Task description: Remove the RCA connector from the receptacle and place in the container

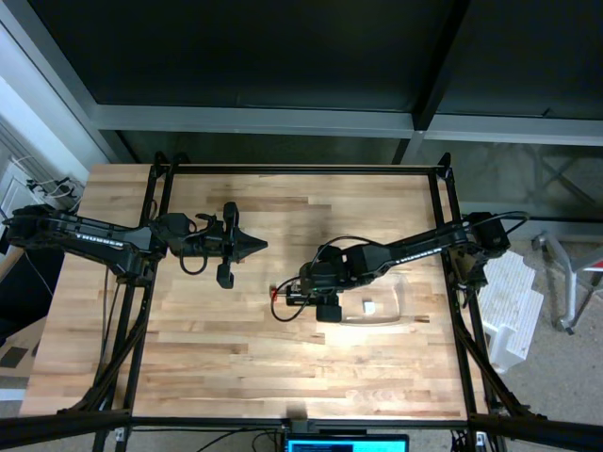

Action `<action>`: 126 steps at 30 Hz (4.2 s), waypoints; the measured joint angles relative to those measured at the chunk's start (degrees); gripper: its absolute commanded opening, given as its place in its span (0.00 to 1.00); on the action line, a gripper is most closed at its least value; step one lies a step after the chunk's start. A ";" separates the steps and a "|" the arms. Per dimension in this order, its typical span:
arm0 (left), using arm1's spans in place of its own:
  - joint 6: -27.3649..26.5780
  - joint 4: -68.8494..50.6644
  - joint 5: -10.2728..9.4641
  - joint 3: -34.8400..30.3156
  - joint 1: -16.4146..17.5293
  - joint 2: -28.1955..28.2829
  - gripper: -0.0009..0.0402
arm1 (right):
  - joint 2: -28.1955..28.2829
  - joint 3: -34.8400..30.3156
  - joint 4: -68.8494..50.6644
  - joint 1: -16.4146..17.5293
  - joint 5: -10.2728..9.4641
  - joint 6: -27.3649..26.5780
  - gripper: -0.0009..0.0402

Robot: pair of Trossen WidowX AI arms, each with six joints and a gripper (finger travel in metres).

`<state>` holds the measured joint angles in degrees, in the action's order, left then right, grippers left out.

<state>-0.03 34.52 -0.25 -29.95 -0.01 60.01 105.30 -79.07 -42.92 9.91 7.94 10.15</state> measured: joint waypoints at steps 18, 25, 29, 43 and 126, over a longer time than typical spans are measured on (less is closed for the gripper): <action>0.00 0.02 0.00 0.00 0.00 0.00 0.02 | 0.35 1.40 2.69 0.11 -0.50 -0.83 0.40; 0.00 0.02 0.00 0.00 0.00 0.00 0.02 | 0.35 1.40 3.13 0.11 -0.57 -1.55 0.31; 0.00 0.00 0.00 0.02 0.00 0.00 0.02 | 0.35 1.42 3.13 0.11 -0.61 -1.68 0.26; -0.02 0.02 0.00 0.02 0.00 0.00 0.02 | 0.35 1.66 3.17 0.09 -0.63 -1.68 0.09; 0.00 0.00 0.00 0.00 0.00 0.00 0.02 | -24.17 19.10 -7.23 6.47 0.02 7.45 0.02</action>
<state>-0.03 34.52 -0.25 -29.95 -0.01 60.01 81.12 -59.96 -50.15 16.38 7.97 17.61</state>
